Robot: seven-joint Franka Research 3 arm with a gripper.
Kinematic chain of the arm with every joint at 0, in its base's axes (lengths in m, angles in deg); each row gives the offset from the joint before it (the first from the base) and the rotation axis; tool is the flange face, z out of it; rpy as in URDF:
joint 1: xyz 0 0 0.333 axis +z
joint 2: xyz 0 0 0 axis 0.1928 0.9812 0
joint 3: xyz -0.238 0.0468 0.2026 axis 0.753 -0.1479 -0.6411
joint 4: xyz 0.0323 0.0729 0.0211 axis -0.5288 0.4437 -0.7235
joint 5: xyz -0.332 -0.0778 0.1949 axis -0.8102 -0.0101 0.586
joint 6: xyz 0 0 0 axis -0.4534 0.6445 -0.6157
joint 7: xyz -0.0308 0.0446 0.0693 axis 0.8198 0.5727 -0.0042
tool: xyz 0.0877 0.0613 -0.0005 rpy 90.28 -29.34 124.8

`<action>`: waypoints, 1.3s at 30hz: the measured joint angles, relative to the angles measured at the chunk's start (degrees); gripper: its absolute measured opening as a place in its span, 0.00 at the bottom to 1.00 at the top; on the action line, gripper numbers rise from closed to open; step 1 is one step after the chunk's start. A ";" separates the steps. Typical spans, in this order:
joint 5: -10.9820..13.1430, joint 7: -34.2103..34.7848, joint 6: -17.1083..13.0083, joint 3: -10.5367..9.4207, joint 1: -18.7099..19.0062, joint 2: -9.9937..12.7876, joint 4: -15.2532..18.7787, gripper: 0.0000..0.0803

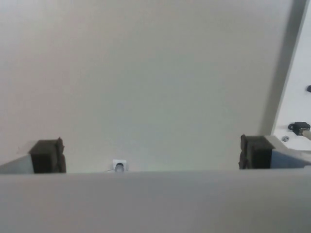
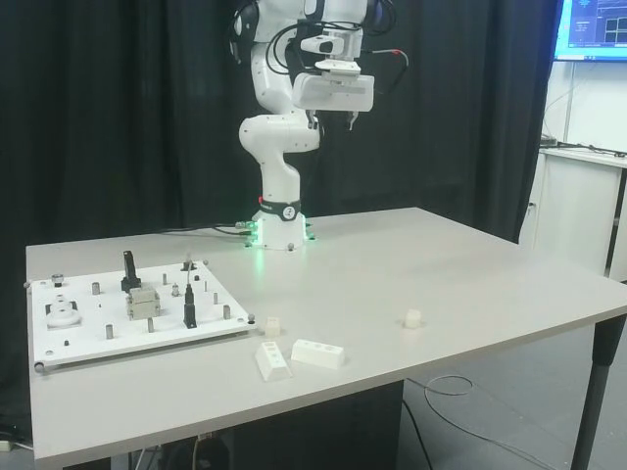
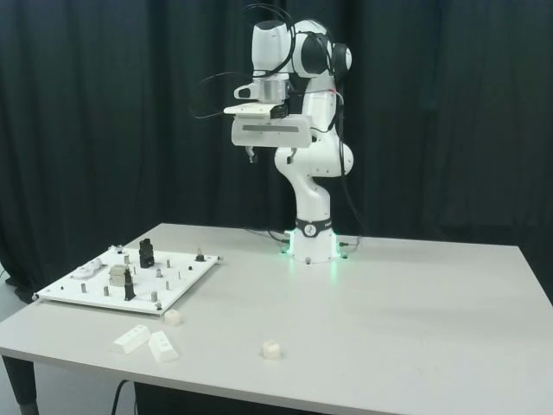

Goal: Remove D-SUB.

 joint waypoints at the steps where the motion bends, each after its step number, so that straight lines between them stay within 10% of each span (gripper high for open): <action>1: 0.00 0.01 -0.06 0.03 0.00 0.03 0.00 1.00; 21: -3.71 -3.92 -1.51 1.70 -1.56 0.57 -0.12 1.00; 39: -7.76 -13.33 -4.26 9.45 -5.23 2.49 -0.12 1.00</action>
